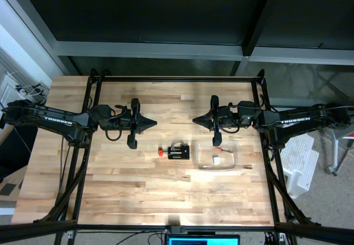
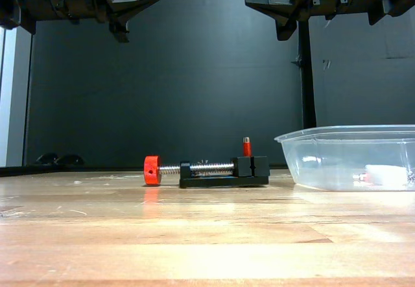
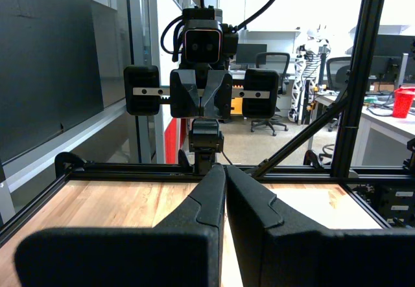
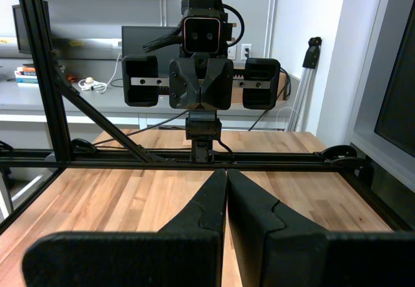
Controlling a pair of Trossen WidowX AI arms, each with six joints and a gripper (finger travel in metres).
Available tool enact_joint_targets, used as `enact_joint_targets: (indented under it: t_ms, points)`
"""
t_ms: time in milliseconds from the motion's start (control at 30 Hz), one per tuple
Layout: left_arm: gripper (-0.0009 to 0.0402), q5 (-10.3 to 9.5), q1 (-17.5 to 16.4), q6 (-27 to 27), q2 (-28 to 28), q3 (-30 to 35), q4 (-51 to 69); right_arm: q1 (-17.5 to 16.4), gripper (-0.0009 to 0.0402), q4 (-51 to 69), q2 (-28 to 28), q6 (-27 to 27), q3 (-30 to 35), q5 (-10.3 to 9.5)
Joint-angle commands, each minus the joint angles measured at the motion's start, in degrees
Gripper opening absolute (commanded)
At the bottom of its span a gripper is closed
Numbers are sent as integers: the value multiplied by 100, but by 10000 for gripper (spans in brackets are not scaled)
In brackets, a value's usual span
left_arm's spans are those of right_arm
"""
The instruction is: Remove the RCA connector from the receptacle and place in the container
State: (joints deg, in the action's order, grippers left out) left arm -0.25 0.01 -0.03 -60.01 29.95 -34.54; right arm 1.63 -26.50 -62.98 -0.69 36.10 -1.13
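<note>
The receptacle (image 1: 177, 152) is a small black block with a red knob at its left end, lying on the table's middle. In the low view the RCA connector (image 2: 246, 146), a slim red plug, stands upright out of the receptacle (image 2: 224, 172). The container (image 1: 217, 166), a clear shallow tray, sits just right of the block and holds a small white piece (image 2: 386, 175). My left gripper (image 1: 155, 123) hovers shut, high above the table, behind and left of the block. My right gripper (image 1: 194, 120) hovers shut at the same height, facing it. Neither holds anything.
A black frame (image 1: 177, 79) runs around the wooden table (image 1: 110, 189). The two grippers point at each other with a gap between their tips. A small reddish bit (image 2: 360, 178) lies beside the white piece in the container (image 2: 350, 160).
</note>
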Motion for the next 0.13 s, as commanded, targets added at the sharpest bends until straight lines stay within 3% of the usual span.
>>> enact_joint_targets:
  t_ms: [33, 133]
  points:
    - [0, 2, -2, 0, 0, 0, 0, -2, 0, 0, -2, 2, 2, 2]
    - [0, 2, 0, 0, 0, 0, 0, 0, 0, 0, -2, 2, 2, 2]
